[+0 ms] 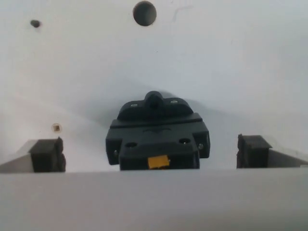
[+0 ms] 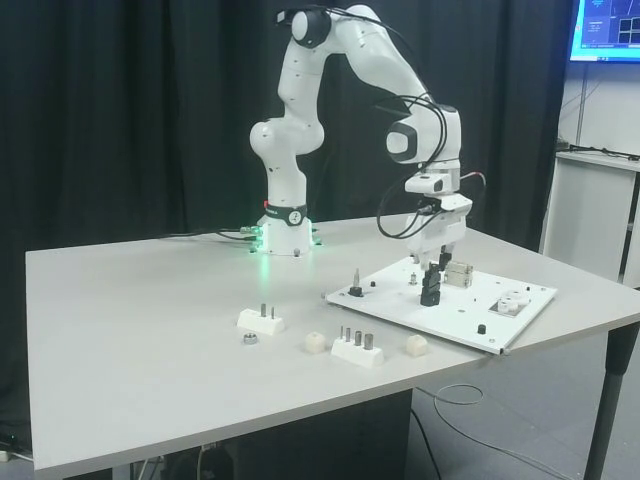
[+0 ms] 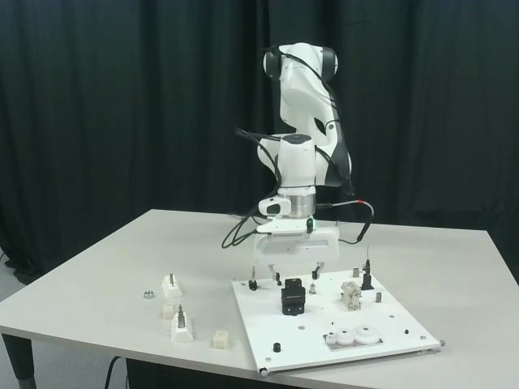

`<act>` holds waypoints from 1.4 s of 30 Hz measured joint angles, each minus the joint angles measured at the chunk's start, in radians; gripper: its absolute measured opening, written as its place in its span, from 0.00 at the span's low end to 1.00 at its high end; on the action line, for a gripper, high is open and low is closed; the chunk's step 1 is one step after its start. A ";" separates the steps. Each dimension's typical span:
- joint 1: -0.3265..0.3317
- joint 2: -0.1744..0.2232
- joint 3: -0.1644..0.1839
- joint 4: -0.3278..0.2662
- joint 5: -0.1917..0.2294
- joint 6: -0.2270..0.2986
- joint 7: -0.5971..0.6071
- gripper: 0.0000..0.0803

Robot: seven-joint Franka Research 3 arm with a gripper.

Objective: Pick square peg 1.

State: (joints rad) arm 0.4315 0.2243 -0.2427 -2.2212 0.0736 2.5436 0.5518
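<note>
the gripper [image 3: 293, 270] is held spread open above a blocky black fixture [image 1: 158, 134] of matte moulded parts, its dark ribbed fingertips [image 1: 47, 155] standing well apart on either side and gripping nothing. the fixture rests on a smooth white board [image 2: 520, 325] drilled with round holes. which piece is square peg 1 cannot be told; small upright grey pegs are seen in a white holder [image 2: 358, 352] on the grey table [image 2: 130, 320], well apart from the gripper. pale cubes [image 2: 414, 345] lie nearby. black curtains [image 3: 122, 97] hang behind the white arm [image 2: 340, 60].
</note>
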 joint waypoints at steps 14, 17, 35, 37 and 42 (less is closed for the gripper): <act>0.000 -0.038 0.000 0.000 -0.001 -0.035 0.003 1.00; 0.000 -0.039 0.000 0.000 -0.001 -0.036 0.003 1.00; 0.000 -0.040 0.001 0.001 -0.029 -0.036 -0.010 1.00; 0.000 -0.040 0.002 0.002 -0.029 -0.036 -0.016 1.00; 0.000 -0.040 0.004 0.005 -0.029 -0.036 -0.018 1.00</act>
State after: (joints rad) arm 0.4315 0.1846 -0.2389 -2.2163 0.0448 2.5072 0.5343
